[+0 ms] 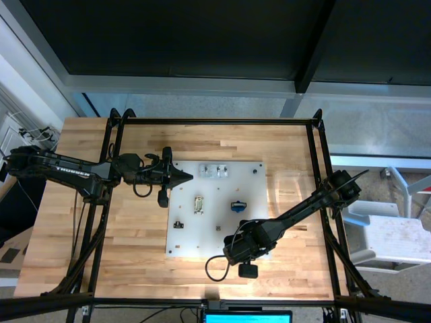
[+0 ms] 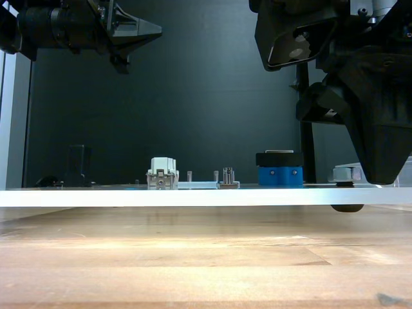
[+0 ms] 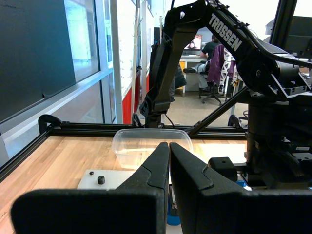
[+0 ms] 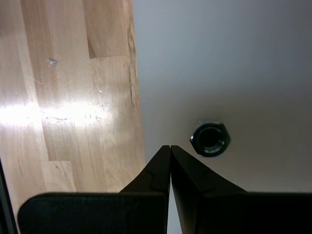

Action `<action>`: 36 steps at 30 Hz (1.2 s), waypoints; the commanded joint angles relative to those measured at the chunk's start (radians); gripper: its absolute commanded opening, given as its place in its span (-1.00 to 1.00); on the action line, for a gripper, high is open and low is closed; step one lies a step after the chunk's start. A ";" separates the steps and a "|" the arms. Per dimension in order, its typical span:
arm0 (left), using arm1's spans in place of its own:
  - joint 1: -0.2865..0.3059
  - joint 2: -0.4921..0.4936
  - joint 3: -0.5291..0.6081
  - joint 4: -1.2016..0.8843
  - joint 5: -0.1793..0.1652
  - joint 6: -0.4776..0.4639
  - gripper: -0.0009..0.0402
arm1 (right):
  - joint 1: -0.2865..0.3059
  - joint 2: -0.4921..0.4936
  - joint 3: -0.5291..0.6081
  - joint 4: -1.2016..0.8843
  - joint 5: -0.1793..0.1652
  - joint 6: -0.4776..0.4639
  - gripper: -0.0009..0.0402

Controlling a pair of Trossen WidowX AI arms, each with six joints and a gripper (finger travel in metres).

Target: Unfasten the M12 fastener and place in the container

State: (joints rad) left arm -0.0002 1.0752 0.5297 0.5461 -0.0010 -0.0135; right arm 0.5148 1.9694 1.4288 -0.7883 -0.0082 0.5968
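The silver M12 nut sits on the white board near its edge, its centre dark, apparently on its stud. In the low view the nut stands just above the board surface, left of my right gripper. My right gripper is shut with nothing between its fingers, its tips just beside the nut. From above, the right arm covers the nut and the right gripper hangs over the board's near right part. The clear container lies on the wood right of the board and looks empty. My left gripper is shut, high over the board's far left.
A blue connector and a cream connector stand mid-board. A small black post marks the far right corner. Black frame rails run round the table. Bare wood lies in front of the board.
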 commanded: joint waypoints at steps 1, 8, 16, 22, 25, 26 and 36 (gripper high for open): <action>0.000 0.000 0.000 0.000 0.000 0.000 -0.96 | 0.000 -0.006 0.000 -0.014 0.016 0.002 -0.96; 0.000 0.000 0.000 0.000 0.000 0.000 -0.96 | -0.001 -0.013 0.000 -0.016 0.042 0.006 -0.96; 0.000 0.000 0.000 0.000 0.000 0.000 -0.96 | -0.002 -0.015 0.000 -0.047 0.076 0.004 -0.96; 0.000 0.000 0.000 0.000 0.000 0.000 -0.96 | -0.002 -0.044 0.000 -0.164 0.249 0.098 -0.96; 0.000 0.000 0.000 0.000 0.000 0.000 -0.96 | 0.000 -0.059 0.000 -0.165 0.227 0.120 -0.96; 0.000 0.000 0.000 0.000 0.000 0.000 -0.96 | 0.000 -0.063 0.000 -0.164 0.208 0.124 -0.96; 0.000 0.000 0.000 0.000 0.000 0.000 -0.96 | 0.000 -0.083 0.000 -0.091 -0.066 0.075 -0.96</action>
State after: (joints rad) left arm -0.0002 1.0752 0.5297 0.5461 -0.0010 -0.0135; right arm 0.5152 1.8851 1.4292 -0.8967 -0.0444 0.6884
